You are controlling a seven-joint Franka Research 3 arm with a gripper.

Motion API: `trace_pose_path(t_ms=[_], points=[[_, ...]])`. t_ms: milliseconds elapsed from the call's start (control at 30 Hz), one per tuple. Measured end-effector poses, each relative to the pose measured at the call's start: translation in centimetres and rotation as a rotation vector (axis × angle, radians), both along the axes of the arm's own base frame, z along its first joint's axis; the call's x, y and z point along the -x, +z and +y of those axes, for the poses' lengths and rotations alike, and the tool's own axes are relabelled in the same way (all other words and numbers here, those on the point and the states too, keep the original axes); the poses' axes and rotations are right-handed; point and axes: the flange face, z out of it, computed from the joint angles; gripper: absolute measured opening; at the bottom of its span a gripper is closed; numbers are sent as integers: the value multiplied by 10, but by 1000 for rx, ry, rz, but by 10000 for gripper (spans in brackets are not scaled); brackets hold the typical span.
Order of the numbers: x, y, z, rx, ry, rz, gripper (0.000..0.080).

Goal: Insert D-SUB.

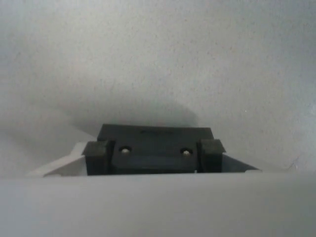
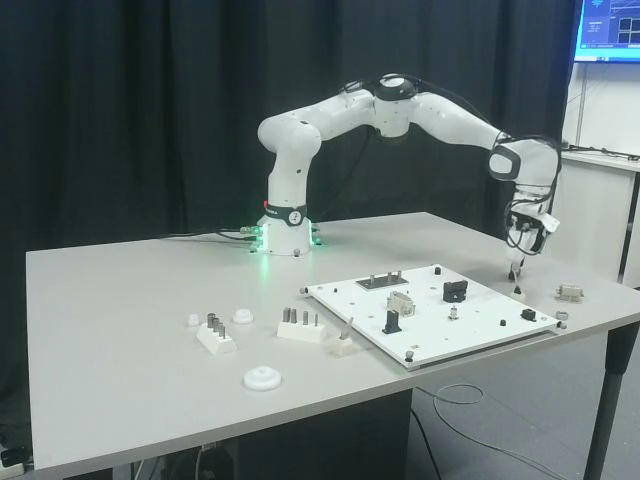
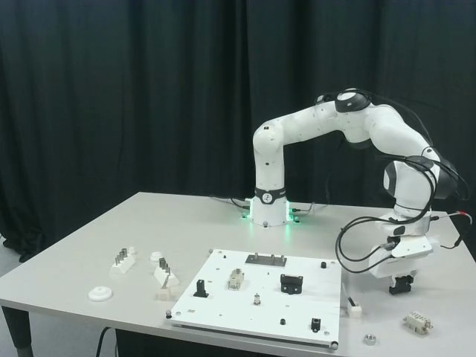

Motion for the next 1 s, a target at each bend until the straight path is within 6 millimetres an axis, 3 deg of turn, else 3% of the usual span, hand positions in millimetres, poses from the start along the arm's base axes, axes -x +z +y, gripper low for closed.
trace_pose_path(t_ms=[667,1000], points=[[-3,19,4,15,-25,-13,384],[-4,28,7,35,-176,-56,384]])
